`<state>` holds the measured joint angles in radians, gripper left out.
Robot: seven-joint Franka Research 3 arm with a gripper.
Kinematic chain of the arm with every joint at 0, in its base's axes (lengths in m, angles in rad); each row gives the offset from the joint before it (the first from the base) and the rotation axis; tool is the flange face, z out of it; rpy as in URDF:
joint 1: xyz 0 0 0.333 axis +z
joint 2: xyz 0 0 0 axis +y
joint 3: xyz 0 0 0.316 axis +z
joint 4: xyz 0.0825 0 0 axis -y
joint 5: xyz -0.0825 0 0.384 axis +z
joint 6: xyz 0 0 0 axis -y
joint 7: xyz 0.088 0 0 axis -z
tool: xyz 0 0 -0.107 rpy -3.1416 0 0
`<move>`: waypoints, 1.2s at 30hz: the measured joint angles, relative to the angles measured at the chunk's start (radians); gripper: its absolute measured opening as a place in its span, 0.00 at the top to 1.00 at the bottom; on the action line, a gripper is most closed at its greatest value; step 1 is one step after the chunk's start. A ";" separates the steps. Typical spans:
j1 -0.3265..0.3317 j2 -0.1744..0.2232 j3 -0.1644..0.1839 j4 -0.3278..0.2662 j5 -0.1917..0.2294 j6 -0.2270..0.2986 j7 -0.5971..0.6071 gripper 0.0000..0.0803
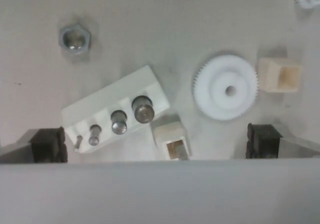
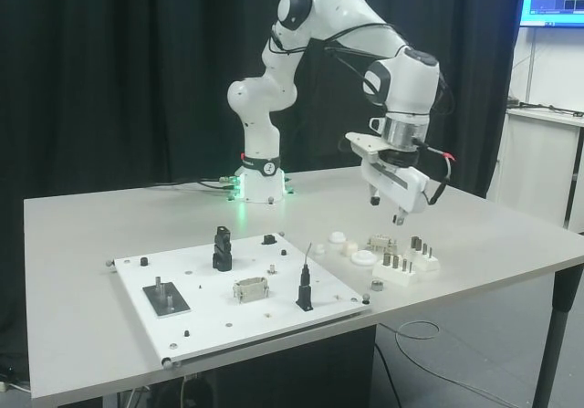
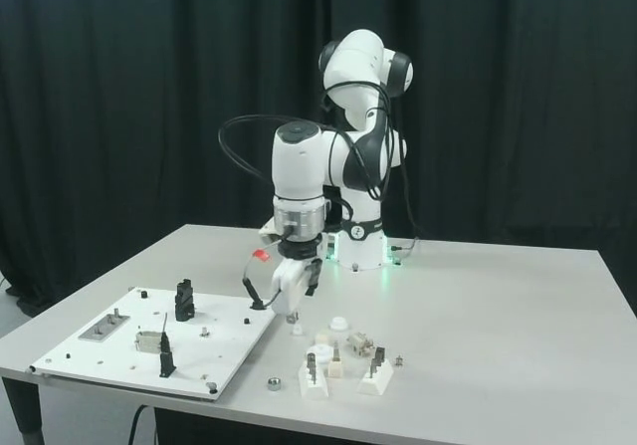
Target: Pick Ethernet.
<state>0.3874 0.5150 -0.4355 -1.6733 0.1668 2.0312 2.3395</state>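
Two near-identical little square sockets (image 1: 171, 140) (image 1: 280, 74) sit below my wide-open, empty gripper (image 1: 155, 145), crowded by a peg block (image 1: 115, 108) and gear (image 1: 226, 87), so I might pinch the wrong one.

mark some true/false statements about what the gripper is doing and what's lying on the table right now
1. The gripper is open and holds nothing. True.
2. The gear is stacked on the peg block. False: it lies on the table, apart from the block.
3. The peg block carries four pegs. True.
4. The nut is threaded onto a peg. False: it lies alone on the table.
5. The gripper touches the table. False: it hovers above.
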 joint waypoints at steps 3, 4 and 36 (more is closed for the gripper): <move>0.019 0.000 -0.023 -0.019 0.024 0.031 0.000 0.00; 0.026 0.000 -0.030 -0.026 0.032 0.041 -0.002 0.00; 0.153 -0.001 -0.075 -0.184 0.102 0.265 -0.040 0.00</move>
<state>0.5402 0.5144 -0.5107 -1.8569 0.2692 2.2958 2.2993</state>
